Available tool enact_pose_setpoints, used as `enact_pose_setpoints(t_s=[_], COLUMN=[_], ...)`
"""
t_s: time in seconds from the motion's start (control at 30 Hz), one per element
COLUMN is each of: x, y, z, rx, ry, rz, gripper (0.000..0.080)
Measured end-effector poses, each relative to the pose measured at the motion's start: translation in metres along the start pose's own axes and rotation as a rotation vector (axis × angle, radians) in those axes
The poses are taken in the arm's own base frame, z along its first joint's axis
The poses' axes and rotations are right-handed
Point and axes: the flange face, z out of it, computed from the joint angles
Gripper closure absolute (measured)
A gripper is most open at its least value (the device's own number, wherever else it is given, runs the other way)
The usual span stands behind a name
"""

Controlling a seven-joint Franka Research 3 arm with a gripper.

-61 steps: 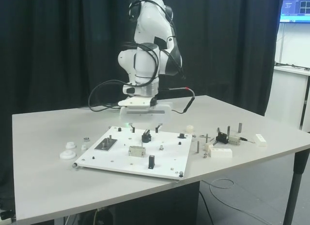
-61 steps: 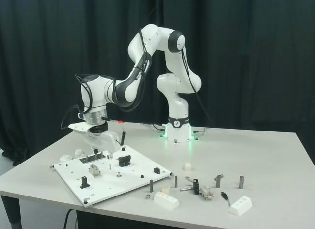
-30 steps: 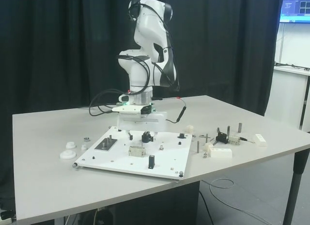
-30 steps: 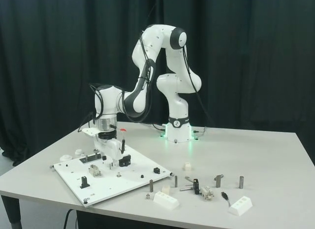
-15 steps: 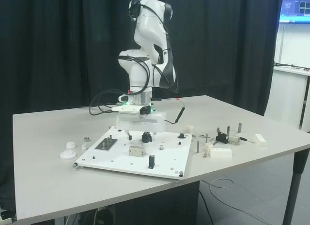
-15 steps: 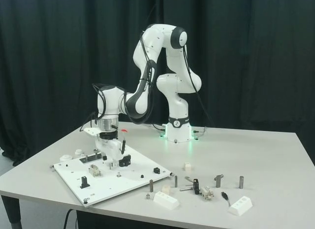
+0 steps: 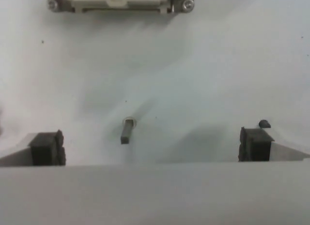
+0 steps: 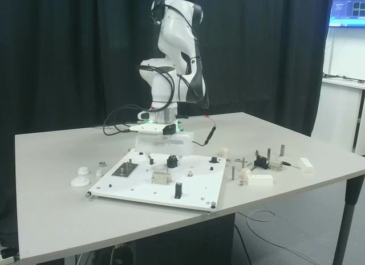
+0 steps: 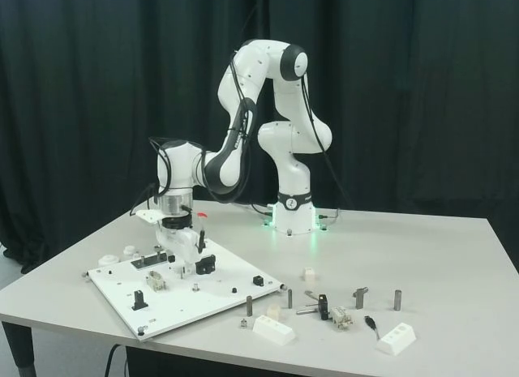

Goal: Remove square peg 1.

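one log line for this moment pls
phase: approach | gripper: open, over white board | peg: upright in board, between fingers, ungripped

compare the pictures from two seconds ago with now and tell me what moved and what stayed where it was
The arm swung its wrist from the board's far edge in over the white board and came lower. The gripper now hangs open just above the board, its fingers either side of the small grey peg, which still stands in its hole, not yet gripped. Nothing was picked up or released. The board's other fittings and the loose parts on the grey table stayed put.
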Motion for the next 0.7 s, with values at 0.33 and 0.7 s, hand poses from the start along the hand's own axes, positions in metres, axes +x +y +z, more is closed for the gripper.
enact_pose_setpoints(t_s=[0.33, 0.7], x=[0.0, -0.001], y=[-0.01, -0.016], z=[0.004, 0.01], rx=[-0.013, -0.026], ry=[0.004, 0.006], rz=[-0.035, -0.045], gripper=[0.0003, 0.0003])
